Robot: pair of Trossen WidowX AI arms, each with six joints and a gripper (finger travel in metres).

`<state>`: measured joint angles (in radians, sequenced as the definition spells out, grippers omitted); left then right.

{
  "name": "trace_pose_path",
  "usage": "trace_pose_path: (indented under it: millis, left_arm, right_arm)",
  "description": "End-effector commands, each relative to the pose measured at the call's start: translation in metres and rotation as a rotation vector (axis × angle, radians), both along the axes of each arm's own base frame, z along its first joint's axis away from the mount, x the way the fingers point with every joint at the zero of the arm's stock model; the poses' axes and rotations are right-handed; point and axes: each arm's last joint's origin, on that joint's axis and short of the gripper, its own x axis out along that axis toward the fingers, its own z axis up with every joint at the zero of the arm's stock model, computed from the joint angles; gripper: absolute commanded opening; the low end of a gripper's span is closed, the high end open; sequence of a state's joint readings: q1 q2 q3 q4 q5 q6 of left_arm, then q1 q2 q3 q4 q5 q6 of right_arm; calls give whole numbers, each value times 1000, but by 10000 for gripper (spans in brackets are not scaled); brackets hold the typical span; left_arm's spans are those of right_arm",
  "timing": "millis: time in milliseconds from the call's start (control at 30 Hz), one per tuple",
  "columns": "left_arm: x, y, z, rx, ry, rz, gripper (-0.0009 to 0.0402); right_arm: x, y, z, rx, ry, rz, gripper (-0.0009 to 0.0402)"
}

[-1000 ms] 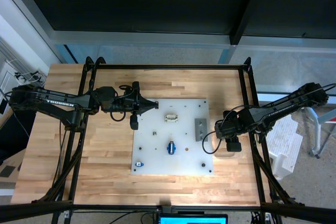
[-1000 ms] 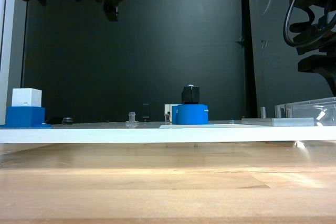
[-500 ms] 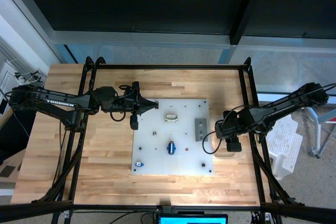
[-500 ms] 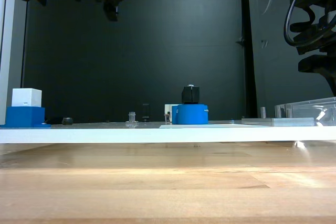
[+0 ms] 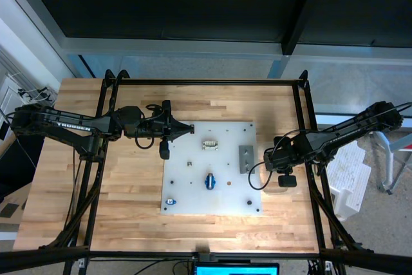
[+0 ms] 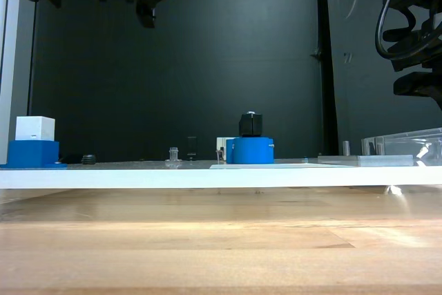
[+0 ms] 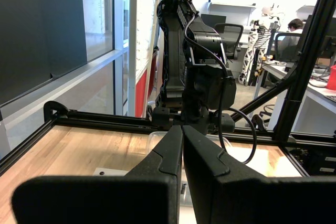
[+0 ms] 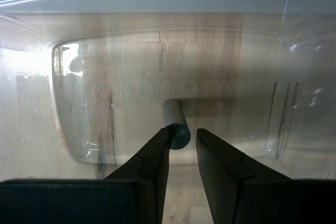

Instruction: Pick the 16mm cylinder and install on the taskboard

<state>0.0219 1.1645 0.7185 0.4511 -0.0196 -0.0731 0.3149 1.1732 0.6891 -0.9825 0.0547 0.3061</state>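
Note:
The 16mm cylinder (image 8: 176,124), a short grey metal pin, sits between the fingertips of my right gripper (image 8: 182,136), just over the floor of the clear plastic tray (image 8: 94,87). The jaws stand narrow and shut on it. From above, the right gripper (image 5: 284,180) hangs just off the right edge of the white taskboard (image 5: 193,185). My left gripper (image 5: 188,128) is shut and empty, held high over the board's back left corner; its fingers (image 7: 168,145) are pressed together.
On the board stand a grey metal block (image 5: 246,158), a blue connector (image 5: 209,180) and a grey multi-pin socket (image 5: 209,144). The black frame rails (image 5: 206,82) run around the table. The tray (image 6: 407,141) lies beside the board's right edge.
The right gripper's fingers have drawn closer together, and in the low view the gripper has risen a little. The left arm has not moved.

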Motion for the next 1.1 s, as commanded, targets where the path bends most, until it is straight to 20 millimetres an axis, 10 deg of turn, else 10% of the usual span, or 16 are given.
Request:
trace_pose_path:
  millis: [33,1100]
  left_arm:
    - [0,0,0,0,0,0,0]
    - [0,0,0,0,0,0,0]
  right_arm:
    - [0,0,0,-4,-1,0,57]
    - [0,0,1,3,-3,2,0]
